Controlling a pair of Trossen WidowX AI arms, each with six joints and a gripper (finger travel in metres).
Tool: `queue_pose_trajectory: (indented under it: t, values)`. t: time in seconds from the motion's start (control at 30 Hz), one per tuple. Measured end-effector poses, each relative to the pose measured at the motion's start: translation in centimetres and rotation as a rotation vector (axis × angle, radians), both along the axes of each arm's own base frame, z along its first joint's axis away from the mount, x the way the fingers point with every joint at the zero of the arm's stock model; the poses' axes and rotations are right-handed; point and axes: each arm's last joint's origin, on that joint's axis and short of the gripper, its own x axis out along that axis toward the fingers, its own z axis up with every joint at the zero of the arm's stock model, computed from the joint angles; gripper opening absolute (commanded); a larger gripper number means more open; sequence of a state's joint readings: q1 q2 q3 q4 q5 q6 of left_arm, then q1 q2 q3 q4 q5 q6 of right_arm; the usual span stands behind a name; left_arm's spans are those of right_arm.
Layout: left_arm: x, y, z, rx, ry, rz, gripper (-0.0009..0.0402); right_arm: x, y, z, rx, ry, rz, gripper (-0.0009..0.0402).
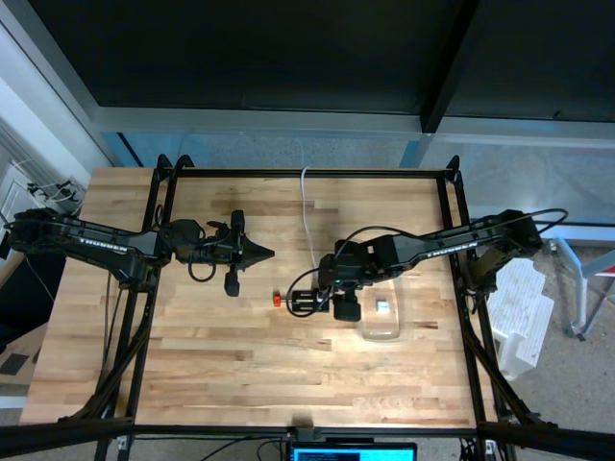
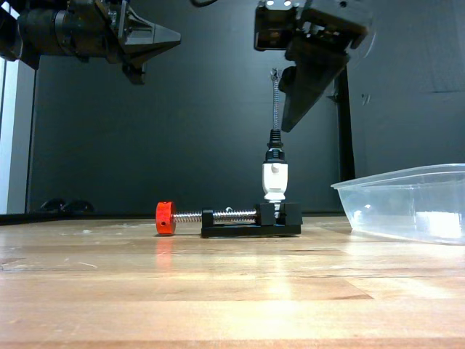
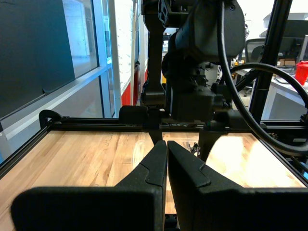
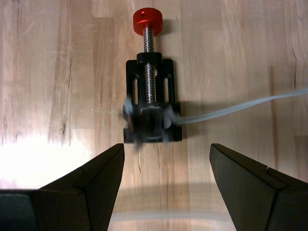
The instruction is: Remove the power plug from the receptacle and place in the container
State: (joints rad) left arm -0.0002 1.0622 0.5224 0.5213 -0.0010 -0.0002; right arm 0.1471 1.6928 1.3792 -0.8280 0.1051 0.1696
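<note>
The receptacle (image 2: 251, 218) is a black-framed block with a red knob (image 2: 165, 218) and an upright white socket (image 2: 275, 178). The black power plug (image 2: 274, 143) stands in that socket, its thin cord (image 2: 276, 102) rising straight up. My right gripper (image 2: 289, 120) hangs open just above the plug, its dark finger beside the cord. From the right wrist the receptacle (image 4: 153, 110) lies between and beyond the open fingers (image 4: 98, 180). The clear container (image 2: 414, 203) sits to the right of the block. My left gripper (image 1: 259, 254) is shut, raised over the table's left half.
A long white cable (image 1: 308, 216) runs from the receptacle toward the table's far edge. A small white piece (image 1: 382, 305) lies inside the container (image 1: 396, 327). A black frame (image 1: 307, 173) borders the wooden table.
</note>
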Motion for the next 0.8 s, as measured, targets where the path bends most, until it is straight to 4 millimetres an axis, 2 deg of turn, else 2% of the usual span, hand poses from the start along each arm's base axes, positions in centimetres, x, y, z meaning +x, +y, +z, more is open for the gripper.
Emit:
queue_pose_trajectory:
  t: [0.3, 0.8]
  values:
    - [0.0, 0.0, 0.0, 0.000, 0.000, 0.000, 0.0000, 1.6, 0.4, -1.0, -0.006, 0.037, 0.006, 0.0248]
    - [0.0, 0.0, 0.0, 0.000, -0.001, 0.000, 0.0000, 2.2, 0.6, -1.7, -0.011, 0.022, 0.009, 0.0248]
